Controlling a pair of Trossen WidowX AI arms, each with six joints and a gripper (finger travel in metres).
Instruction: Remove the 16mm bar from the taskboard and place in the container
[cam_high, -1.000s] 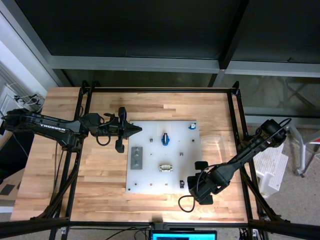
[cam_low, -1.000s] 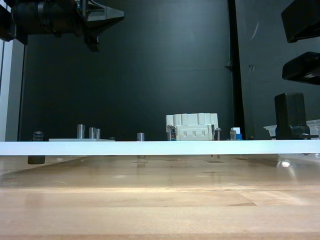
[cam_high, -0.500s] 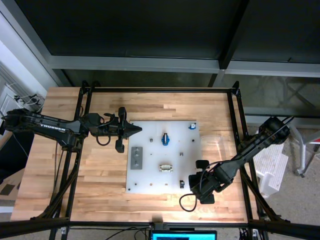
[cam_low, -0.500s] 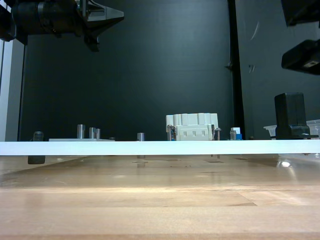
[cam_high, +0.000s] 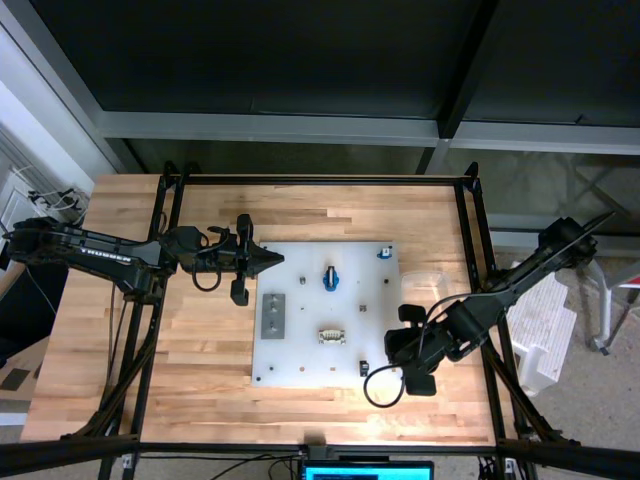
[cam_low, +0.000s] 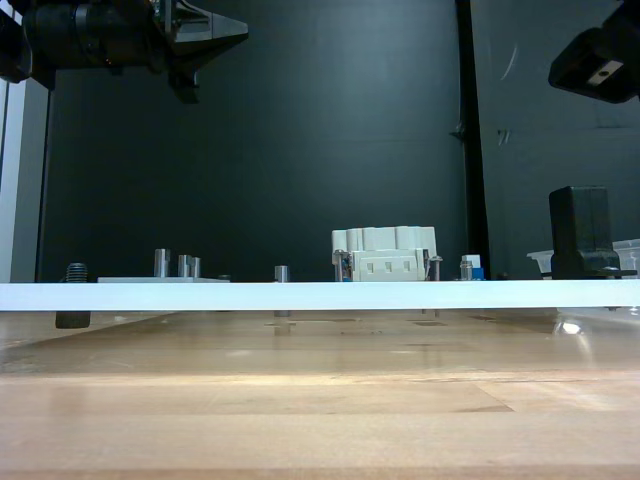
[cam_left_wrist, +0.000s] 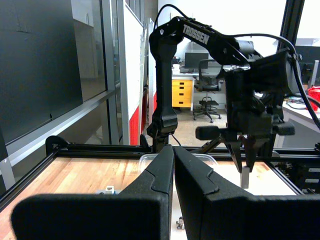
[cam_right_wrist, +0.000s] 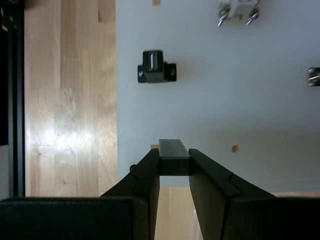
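Dark-grey metal, one short piece: the 16mm bar (cam_right_wrist: 174, 156) is clamped between the two fingers of the right gripper (cam_high: 393, 348), up in the air over the right edge of the one white taskboard (cam_high: 300, 350). A single clear container (cam_high: 432, 282) lies just right of the board. The left gripper (cam_high: 270, 258) hovers over the board's far left corner, its two fingers pressed together.

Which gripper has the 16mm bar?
The right gripper, shut on the 16mm bar above the taskboard's near-right edge; left gripper is shut, empty, at its far-left corner.
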